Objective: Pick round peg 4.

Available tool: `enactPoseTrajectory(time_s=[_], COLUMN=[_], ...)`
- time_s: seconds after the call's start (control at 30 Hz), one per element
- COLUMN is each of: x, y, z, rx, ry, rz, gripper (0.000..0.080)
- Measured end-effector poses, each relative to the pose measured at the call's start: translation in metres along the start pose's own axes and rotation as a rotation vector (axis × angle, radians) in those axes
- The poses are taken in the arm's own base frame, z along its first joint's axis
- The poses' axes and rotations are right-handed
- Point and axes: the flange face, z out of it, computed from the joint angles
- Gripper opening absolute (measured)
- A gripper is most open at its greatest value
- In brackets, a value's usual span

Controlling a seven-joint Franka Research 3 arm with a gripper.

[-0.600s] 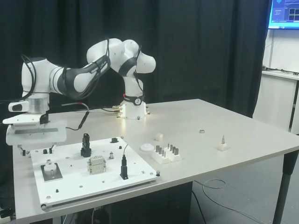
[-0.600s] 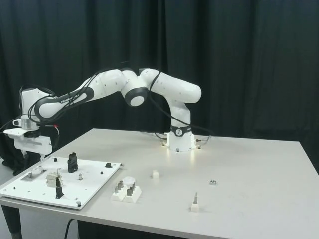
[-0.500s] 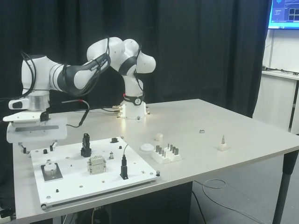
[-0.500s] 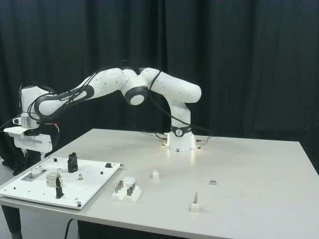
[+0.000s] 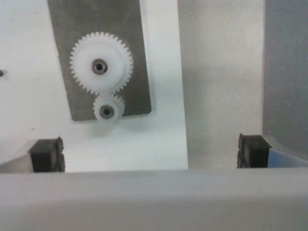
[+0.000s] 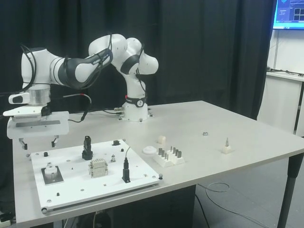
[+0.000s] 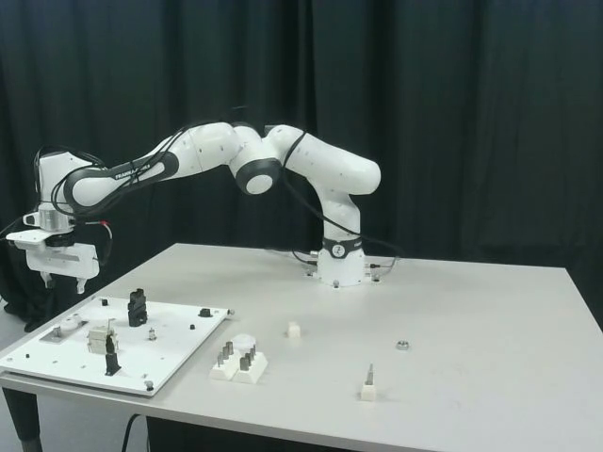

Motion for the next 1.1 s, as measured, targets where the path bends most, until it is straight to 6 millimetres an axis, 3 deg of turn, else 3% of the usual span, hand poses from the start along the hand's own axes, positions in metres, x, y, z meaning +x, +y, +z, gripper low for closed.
enactPoseTrajectory(time_s=[0.67,0.9,1.1], x=[-0.002,-0.007,-0.014], y=[-0.009,-0.026,-0.053], z=[-0.025,-0.034,-0.042], rx=[0.024,0.057,0.113], ry=[-0.013,-0.048,-0.093], rz=[-0.006,0.017,0.018], gripper=[0.08,0.08,0.08])
